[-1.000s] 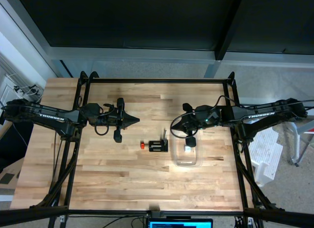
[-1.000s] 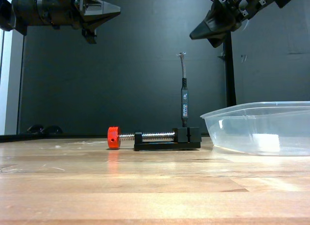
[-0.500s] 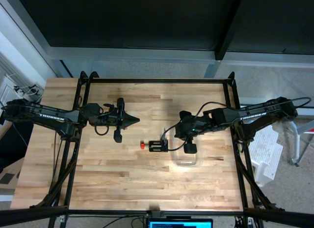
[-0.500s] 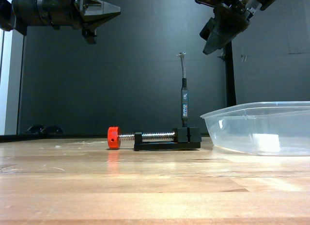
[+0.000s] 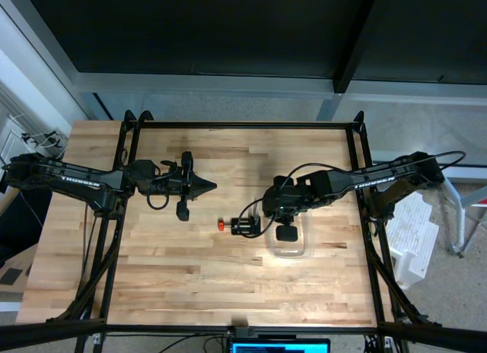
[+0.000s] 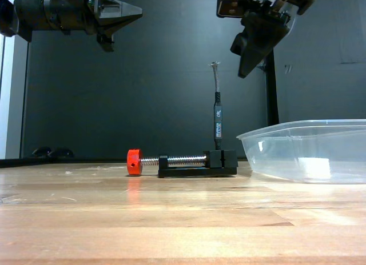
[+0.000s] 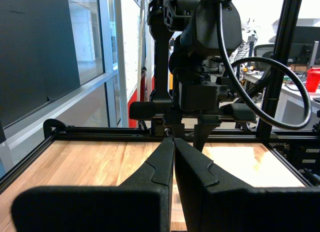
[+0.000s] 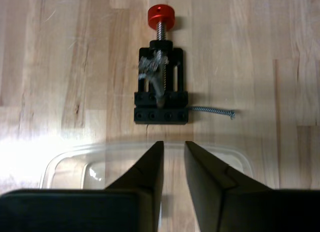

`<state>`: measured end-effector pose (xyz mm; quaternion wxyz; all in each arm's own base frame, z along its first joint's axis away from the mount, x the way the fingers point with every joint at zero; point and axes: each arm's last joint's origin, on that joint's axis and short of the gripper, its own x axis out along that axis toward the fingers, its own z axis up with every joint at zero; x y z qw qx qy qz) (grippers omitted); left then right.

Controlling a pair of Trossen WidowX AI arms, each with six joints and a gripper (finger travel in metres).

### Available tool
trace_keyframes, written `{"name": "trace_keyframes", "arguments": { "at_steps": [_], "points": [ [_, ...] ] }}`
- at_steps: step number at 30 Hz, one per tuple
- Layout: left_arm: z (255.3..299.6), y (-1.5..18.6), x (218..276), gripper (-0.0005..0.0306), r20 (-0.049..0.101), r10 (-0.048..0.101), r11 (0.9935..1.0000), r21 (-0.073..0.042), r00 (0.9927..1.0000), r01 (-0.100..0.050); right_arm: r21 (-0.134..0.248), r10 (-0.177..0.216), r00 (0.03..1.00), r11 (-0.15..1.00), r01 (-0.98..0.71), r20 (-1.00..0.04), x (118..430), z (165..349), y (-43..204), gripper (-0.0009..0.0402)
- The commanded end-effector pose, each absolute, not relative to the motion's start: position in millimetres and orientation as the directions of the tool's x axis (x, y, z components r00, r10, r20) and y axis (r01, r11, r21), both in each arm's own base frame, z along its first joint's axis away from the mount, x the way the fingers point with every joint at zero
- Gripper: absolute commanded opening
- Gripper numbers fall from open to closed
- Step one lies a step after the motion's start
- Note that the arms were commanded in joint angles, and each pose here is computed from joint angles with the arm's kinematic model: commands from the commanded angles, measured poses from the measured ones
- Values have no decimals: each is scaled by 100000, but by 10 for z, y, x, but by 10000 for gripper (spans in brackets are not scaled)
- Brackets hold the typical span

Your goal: Remove the USB-C connector from taskboard and place in the container

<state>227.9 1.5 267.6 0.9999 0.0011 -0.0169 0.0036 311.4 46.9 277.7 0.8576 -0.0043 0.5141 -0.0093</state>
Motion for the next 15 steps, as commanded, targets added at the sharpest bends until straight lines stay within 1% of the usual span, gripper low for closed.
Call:
{"name": "trace_keyframes", "arguments": {
  "at_steps": [1, 4, 7, 15],
  "points": [
    [2676, 15, 2280, 0, 3375, 724, 99997, 208, 99940, -732, -3112, -3685, 45808, 99931, 2006, -88815, 3200, 2755, 480, 98],
    [2676, 15, 2280, 0, 3375, 686, 99997, 208, 99941, -694, -3547, -4254, 44442, 99908, 2422, -89481, 3272, 2737, 493, 123],
    [2677, 15, 2279, 0, 3452, 686, 99997, 208, 99938, -694, -3731, -4351, 43635, 99904, 2278, -89872, 3345, 2706, 507, 139],
    [2676, 15, 2280, 0, 3414, 724, 99997, 208, 99939, -732, -4416, -4787, 40514, 99885, 1852, -91300, 3516, 2586, 544, 147]
  ]
}}
